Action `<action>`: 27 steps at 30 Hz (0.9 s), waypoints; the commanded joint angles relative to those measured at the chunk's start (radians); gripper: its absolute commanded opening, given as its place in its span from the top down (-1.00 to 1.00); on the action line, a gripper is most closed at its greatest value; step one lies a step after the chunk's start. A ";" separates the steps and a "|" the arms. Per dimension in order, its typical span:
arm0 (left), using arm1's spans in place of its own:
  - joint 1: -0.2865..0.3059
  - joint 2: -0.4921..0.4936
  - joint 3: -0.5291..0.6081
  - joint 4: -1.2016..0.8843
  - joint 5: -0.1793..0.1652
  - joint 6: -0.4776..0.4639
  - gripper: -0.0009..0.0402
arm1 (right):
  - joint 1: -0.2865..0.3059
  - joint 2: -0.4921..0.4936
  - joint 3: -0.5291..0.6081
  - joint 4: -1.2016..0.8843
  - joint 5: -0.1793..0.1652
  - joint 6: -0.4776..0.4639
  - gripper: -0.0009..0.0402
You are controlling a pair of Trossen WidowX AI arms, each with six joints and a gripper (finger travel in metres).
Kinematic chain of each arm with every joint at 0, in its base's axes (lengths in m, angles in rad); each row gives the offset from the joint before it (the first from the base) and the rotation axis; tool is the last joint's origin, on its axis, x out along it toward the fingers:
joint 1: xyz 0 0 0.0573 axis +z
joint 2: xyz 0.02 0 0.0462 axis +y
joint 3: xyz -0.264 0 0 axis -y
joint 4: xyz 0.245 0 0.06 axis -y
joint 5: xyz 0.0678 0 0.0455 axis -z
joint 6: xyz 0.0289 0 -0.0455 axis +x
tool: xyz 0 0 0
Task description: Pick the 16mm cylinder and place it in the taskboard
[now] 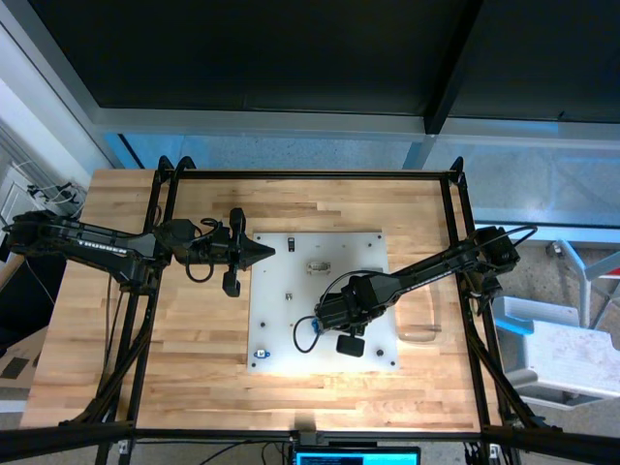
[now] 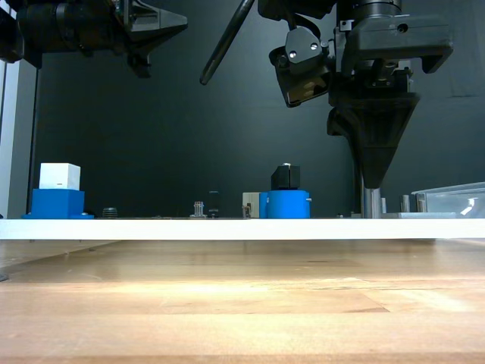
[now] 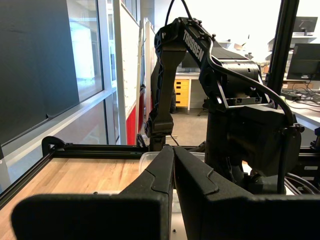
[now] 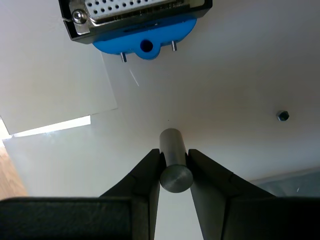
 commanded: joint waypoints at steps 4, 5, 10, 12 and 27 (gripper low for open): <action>0.000 0.000 0.000 0.000 0.000 0.000 0.96 | 0.000 0.013 0.001 0.011 0.000 -0.003 0.78; 0.000 0.000 0.000 0.000 0.000 0.000 0.96 | 0.000 0.016 0.001 0.010 -0.001 -0.003 0.78; 0.000 0.000 0.000 0.000 0.000 0.000 0.96 | 0.000 0.040 0.001 0.021 -0.008 -0.004 0.78; 0.000 0.000 0.000 0.000 0.000 0.000 0.96 | 0.000 0.050 0.002 0.027 -0.008 -0.004 0.78; 0.000 0.000 0.000 0.000 0.000 0.000 0.96 | 0.000 0.050 0.002 0.029 -0.008 -0.004 0.78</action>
